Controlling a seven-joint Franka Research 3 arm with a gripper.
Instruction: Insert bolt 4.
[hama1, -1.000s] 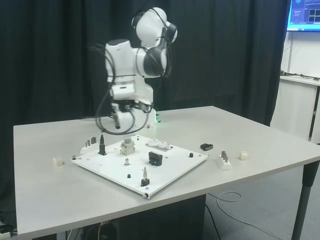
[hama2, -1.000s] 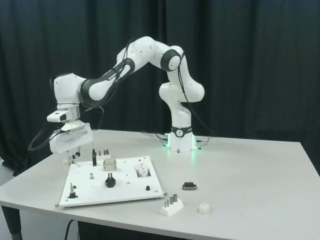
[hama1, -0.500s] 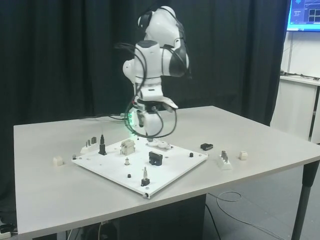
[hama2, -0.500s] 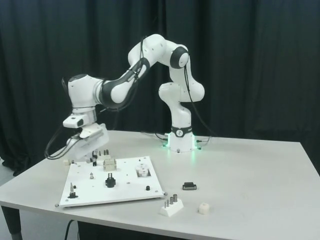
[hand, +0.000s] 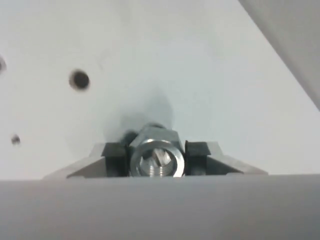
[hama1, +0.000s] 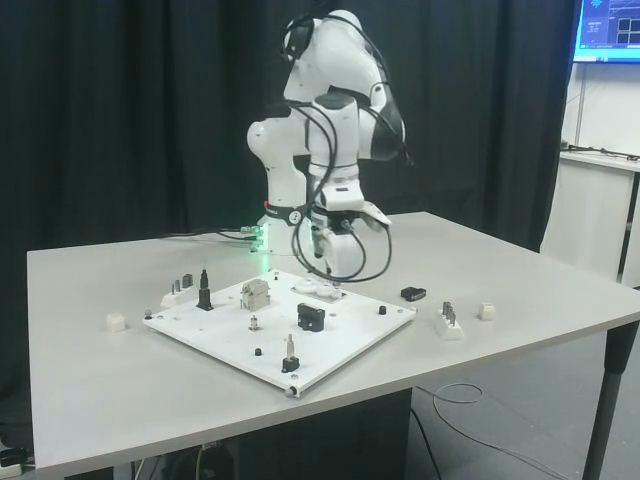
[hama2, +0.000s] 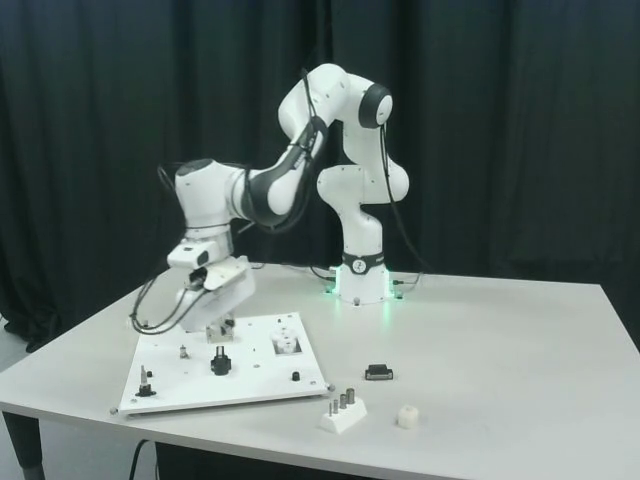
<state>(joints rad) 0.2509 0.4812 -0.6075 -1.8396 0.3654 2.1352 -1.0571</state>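
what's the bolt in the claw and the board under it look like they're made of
The bolt looks like bare metal: its hexagonal head is shiny with bright glints. The board looks like smooth white plastic or painted sheet with a matt finish and drilled holes; which one cannot be told.

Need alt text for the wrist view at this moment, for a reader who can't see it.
A metal hex-headed bolt sits clamped between the gripper's two black fingertip pads, seen head-on from above. Beneath it lies the white assembly board, with a dark round hole off to one side and the grey table showing past the board's edge.
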